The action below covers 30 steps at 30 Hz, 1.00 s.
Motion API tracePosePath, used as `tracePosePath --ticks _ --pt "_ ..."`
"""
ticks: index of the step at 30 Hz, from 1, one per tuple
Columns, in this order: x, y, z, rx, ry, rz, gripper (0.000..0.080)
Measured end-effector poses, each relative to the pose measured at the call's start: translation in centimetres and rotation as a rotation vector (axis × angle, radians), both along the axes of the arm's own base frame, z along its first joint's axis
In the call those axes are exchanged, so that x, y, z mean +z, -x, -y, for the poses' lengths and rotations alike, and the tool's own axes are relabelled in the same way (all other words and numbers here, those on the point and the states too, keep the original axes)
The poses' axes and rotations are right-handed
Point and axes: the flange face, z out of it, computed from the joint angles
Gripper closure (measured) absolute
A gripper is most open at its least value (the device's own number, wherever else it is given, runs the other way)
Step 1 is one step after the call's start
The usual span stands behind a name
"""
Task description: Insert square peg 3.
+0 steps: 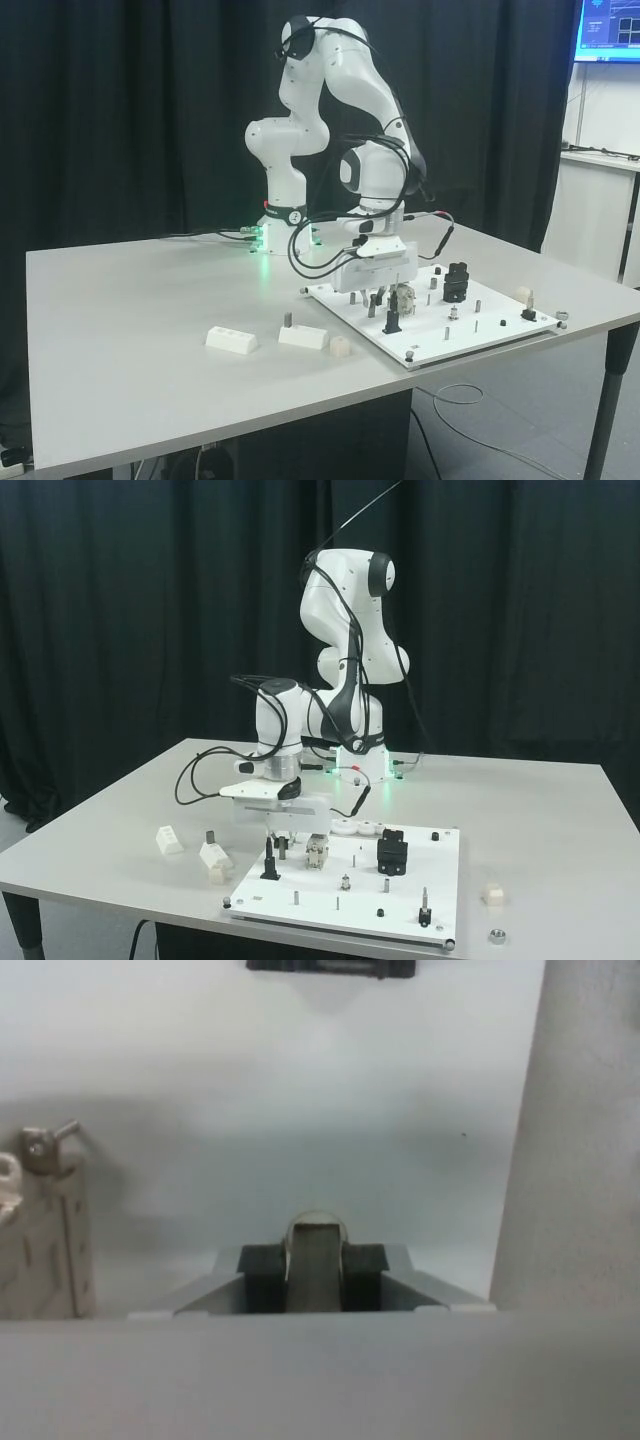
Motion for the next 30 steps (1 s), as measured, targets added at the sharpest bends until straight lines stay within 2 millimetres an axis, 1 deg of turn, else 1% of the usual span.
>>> tracePosePath --ticks 30 --pt "-0.2 0.29 0.1 -0.127 -0.003 -0.002 0.0689"
